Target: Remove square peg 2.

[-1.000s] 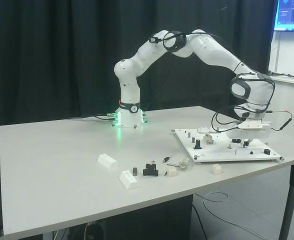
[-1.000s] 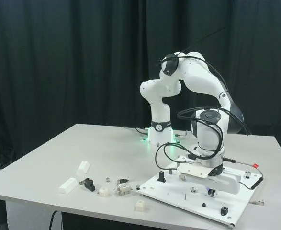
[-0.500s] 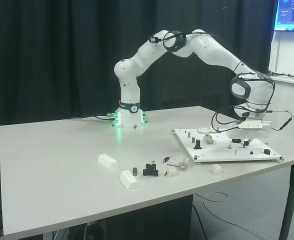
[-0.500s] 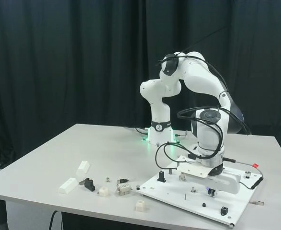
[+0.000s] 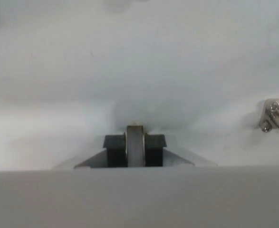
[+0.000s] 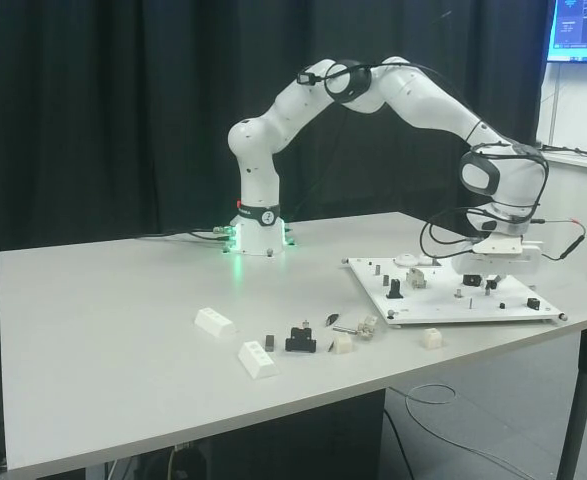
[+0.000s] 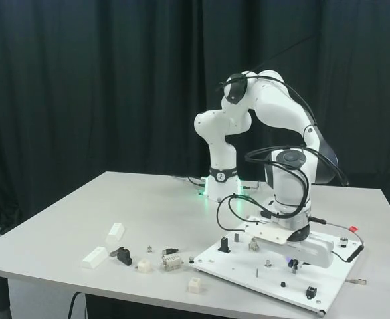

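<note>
In the wrist view a small grey square peg (image 5: pixel 135 142) stands upright between two black fingertips (image 5: pixel 114 151), with my gripper (image 5: pixel 135 151) shut on it just above the white board (image 5: pixel 129 61). In the first room view the gripper (image 6: pixel 490 281) hangs low over the right part of the white assembly board (image 6: pixel 443 310). The second room view shows the gripper (image 7: pixel 292 262) over the same board (image 7: pixel 241 271). In both room views the hand hides the peg.
Several small black and grey parts stand on the board. A metal connector (image 5: pixel 277 118) sits near the gripper. Loose on the table left of the board lie two white blocks (image 6: pixel 214 321) (image 6: pixel 257 359), a black part (image 6: pixel 300 341) and a small white cube (image 6: pixel 432 338).
The hand has risen a little above the board, staying over the same spot. The loose parts on the table have not moved.
</note>
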Robot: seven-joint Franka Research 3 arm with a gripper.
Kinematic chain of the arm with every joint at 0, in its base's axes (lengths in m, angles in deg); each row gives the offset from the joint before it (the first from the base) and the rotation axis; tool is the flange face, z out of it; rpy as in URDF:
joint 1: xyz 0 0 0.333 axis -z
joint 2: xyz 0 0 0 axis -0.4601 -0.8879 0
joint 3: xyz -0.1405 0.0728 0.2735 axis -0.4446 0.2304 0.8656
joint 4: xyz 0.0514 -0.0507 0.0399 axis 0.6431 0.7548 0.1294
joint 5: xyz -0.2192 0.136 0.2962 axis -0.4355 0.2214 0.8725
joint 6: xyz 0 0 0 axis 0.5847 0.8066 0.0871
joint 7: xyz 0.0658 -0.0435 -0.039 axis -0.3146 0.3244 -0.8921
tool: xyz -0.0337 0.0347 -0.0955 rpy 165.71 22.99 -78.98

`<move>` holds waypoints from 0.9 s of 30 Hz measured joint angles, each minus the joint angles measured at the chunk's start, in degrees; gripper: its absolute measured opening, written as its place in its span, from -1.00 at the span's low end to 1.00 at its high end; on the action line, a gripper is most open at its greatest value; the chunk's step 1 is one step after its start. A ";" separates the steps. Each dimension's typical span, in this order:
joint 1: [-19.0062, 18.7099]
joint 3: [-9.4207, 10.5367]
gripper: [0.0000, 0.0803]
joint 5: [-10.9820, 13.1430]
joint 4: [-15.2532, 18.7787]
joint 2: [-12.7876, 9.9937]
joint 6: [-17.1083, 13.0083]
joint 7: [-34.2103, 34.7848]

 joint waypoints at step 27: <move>0.01 -0.19 -0.81 -0.34 2.04 3.47 0.79 0.52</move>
